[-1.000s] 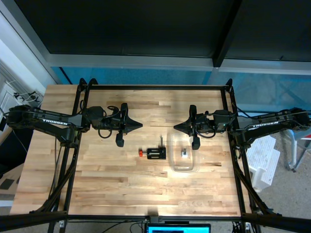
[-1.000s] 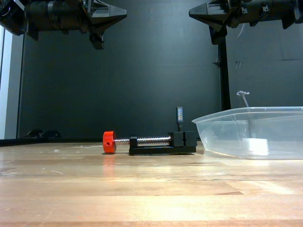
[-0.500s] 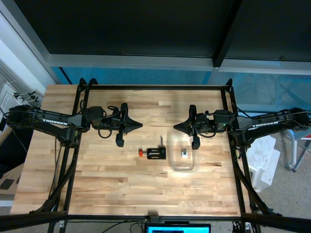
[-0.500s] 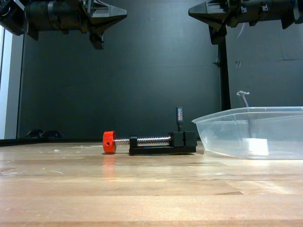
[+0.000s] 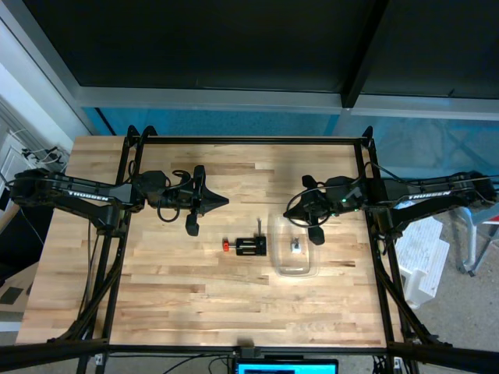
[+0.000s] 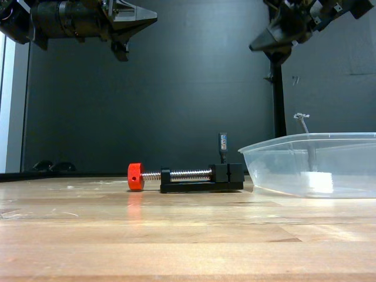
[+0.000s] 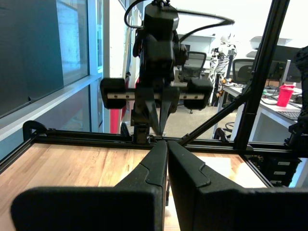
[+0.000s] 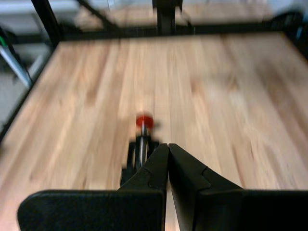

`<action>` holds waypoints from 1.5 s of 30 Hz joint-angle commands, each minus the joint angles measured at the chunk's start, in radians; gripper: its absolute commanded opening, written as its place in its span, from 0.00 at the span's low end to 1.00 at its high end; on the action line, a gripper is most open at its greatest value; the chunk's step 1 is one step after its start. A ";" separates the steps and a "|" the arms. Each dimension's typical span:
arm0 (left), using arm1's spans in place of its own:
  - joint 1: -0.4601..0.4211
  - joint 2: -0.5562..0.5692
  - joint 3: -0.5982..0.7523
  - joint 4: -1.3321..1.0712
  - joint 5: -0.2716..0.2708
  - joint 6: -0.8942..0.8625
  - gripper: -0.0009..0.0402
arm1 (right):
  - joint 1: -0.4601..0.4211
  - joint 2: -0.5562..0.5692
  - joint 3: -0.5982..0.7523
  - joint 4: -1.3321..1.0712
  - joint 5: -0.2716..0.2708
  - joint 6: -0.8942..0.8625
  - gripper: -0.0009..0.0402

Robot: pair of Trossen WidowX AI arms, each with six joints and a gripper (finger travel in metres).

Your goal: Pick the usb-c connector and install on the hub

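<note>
The usb-c connector (image 5: pixel 296 246) lies free inside a clear plastic tray (image 5: pixel 274 234); the low view shows it as a small white piece (image 6: pixel 317 181) with a thin wire rising from it. The hub (image 6: pixel 222 144) stands upright in a black vise (image 5: pixel 249 247) with a red knob (image 6: pixel 136 176). My right gripper (image 5: pixel 286 212) hangs high above the tray's far left corner, tilted downward, fingers shut and holding nothing (image 8: pixel 168 146). High over the table's left half, my left gripper (image 5: pixel 226 201) is level, shut and holding nothing (image 7: pixel 167 143).
A black frame (image 5: pixel 249 141) runs around the wooden table (image 5: pixel 179 288). The vise (image 8: pixel 143 120) lies below and ahead of the right gripper. The left wrist view looks straight at the right arm (image 7: pixel 156 72).
The right gripper has pitched downward and its tip has dropped a little toward the tray. The left arm, vise, tray and connector have not moved.
</note>
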 commanded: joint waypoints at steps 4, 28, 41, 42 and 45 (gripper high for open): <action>0.000 0.000 0.000 0.000 0.000 0.000 0.02 | 0.002 0.086 0.111 -0.193 0.004 0.017 0.02; 0.000 0.000 0.000 0.000 0.000 0.000 0.02 | 0.050 0.417 0.510 -0.854 0.004 0.032 0.05; 0.000 0.000 0.000 0.000 0.001 0.000 0.02 | 0.102 0.475 0.515 -0.872 0.006 0.084 0.31; 0.000 0.000 0.000 0.000 0.001 0.000 0.02 | 0.106 0.480 0.515 -0.872 0.005 0.084 0.34; 0.000 0.000 0.000 0.000 0.000 0.000 0.02 | 0.116 0.490 0.515 -0.871 0.005 0.084 0.39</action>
